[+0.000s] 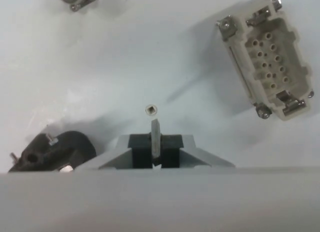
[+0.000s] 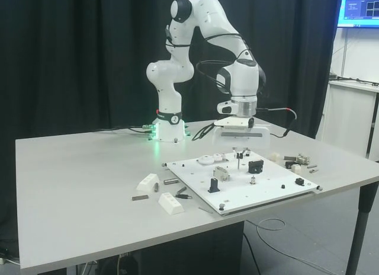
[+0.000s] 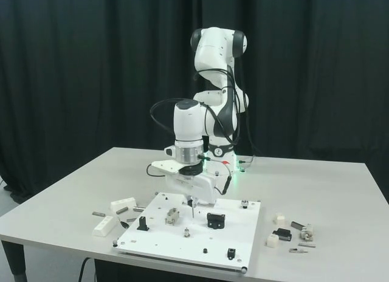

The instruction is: Place square peg 1.

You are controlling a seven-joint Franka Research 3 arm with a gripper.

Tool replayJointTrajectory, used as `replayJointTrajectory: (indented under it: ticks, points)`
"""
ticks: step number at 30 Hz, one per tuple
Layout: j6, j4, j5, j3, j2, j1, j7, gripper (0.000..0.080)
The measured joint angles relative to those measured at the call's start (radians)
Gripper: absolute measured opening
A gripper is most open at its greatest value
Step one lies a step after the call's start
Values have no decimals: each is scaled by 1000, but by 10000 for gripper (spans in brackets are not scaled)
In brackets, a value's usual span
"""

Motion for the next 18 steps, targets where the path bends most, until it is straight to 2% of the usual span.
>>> replayJointTrajectory:
  ticks: [18]
  points:
    - [-13,0,-15,-3,-12,0,0,31]
